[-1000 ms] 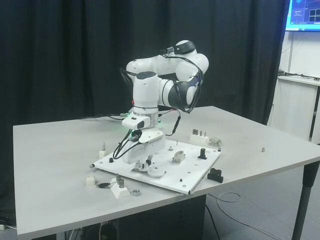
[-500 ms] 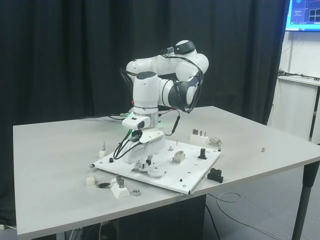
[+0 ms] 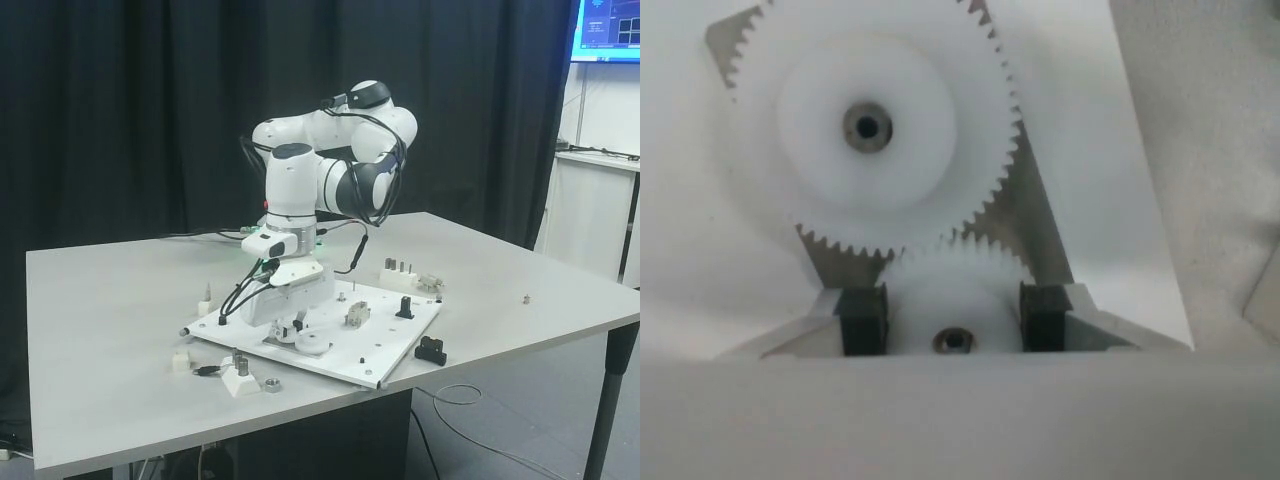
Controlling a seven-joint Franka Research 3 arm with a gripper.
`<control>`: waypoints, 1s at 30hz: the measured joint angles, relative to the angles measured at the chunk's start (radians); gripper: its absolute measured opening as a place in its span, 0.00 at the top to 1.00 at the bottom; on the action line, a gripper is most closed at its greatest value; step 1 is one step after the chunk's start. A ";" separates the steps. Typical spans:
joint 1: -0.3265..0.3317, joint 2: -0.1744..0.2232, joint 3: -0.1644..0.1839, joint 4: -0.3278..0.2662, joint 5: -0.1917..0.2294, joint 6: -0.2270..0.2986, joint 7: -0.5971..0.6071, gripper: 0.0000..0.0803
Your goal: Insert medium gear.
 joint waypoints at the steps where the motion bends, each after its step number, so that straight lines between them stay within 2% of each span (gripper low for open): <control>1: 0.000 0.000 0.000 0.000 0.000 0.000 -0.002 0.65; 14: -0.001 0.000 0.001 0.002 -0.001 -0.001 -0.117 0.65; 30: -0.001 0.000 0.001 0.002 -0.001 -0.001 -0.072 0.65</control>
